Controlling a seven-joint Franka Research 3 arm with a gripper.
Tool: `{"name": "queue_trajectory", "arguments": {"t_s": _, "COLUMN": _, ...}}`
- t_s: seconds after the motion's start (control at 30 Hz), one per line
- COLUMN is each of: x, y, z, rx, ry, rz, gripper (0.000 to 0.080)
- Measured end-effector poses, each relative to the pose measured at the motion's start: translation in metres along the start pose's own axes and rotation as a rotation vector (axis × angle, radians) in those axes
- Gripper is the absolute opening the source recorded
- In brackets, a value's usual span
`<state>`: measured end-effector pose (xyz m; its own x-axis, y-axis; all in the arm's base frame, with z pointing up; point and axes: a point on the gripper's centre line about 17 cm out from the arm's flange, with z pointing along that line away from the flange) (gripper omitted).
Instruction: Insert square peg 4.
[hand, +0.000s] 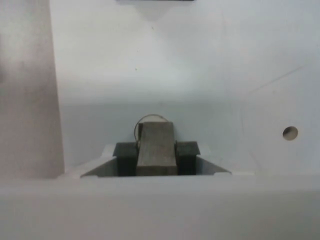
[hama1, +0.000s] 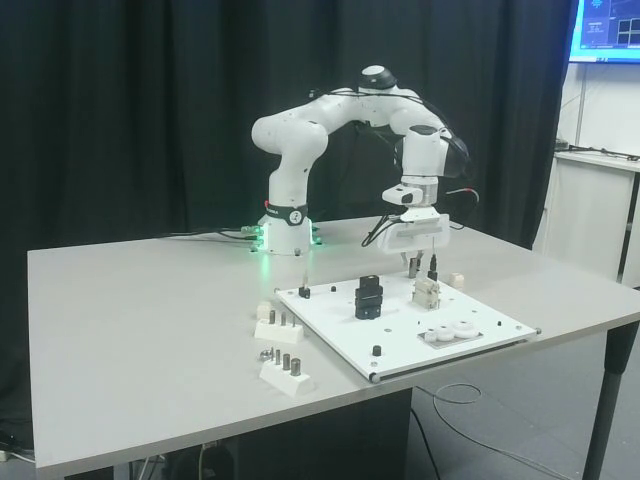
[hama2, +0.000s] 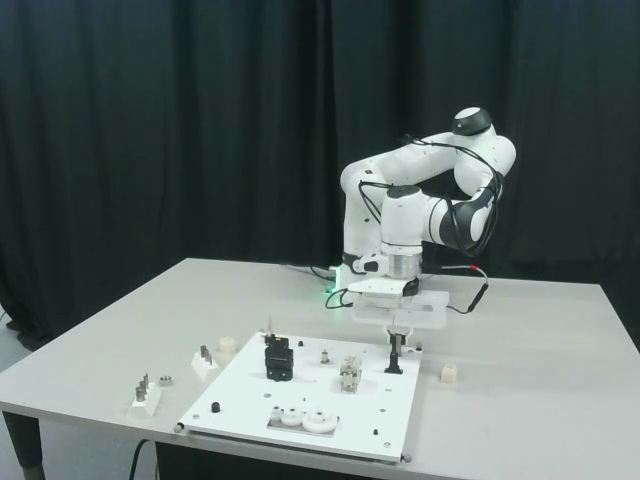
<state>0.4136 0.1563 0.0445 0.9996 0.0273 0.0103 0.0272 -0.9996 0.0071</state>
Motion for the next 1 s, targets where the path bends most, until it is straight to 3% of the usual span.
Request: {"name": "queue_trajectory", "arguments": {"t_s": 1.0, "x": -0.0021, "y": -0.0018, "z": 0.0053, "rx": -0.001, "ry": -0.006, "rz": 0.001, "gripper": 0.0155}}
